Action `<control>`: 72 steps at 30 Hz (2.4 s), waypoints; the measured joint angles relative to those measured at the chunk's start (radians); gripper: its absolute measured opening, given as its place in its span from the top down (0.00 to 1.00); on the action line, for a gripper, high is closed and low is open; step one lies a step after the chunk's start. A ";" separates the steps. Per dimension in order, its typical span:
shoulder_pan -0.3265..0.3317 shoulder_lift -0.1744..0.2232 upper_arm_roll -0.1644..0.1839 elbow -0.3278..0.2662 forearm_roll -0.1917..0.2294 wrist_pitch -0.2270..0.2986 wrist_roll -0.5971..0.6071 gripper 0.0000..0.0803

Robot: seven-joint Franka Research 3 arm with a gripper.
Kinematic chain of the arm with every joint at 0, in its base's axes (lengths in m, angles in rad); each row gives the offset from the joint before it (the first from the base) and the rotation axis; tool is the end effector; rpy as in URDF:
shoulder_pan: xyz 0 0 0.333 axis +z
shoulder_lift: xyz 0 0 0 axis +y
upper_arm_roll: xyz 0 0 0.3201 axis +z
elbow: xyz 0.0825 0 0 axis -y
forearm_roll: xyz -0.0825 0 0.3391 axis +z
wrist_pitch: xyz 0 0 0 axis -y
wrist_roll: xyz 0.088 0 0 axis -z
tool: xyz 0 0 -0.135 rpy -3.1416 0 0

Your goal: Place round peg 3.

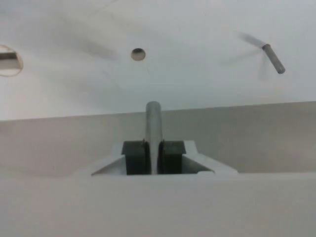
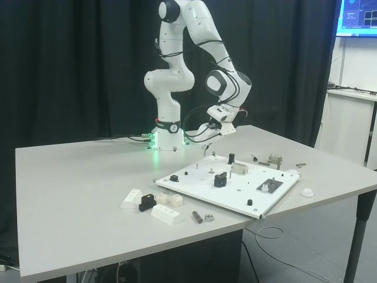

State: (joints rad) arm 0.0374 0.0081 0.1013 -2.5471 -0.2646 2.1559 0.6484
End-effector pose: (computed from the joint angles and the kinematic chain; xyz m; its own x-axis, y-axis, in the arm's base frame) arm 0.3706 0.0349 0.2583 0.9096 -0.3451 -0.2313 -0.2511 -0.9002 0.3558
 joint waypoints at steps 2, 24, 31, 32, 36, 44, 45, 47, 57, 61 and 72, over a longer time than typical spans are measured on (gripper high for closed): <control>0.000 -0.004 0.000 0.000 0.002 0.000 0.000 0.91; 0.000 -0.026 0.002 0.000 0.020 0.000 0.000 0.91; 0.000 -0.028 0.003 0.000 0.022 0.000 0.000 0.91; 0.000 -0.028 0.003 0.000 0.022 0.000 0.000 0.91; 0.000 -0.028 0.003 0.001 0.022 0.001 0.000 0.91; 0.000 -0.029 0.004 0.002 0.023 0.001 0.000 0.91; 0.000 -0.029 0.004 0.003 0.023 0.001 0.000 0.91; 0.000 -0.029 0.005 0.003 0.024 0.001 0.000 0.91; 0.000 -0.031 0.007 0.005 0.024 0.001 0.000 0.91; 0.000 -0.032 0.007 0.005 0.027 0.002 0.000 0.91; 0.020 -0.036 0.019 0.012 0.090 0.017 0.000 0.91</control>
State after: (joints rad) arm 0.0576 -0.0282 0.1206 -2.5354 -0.1745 2.1728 0.6485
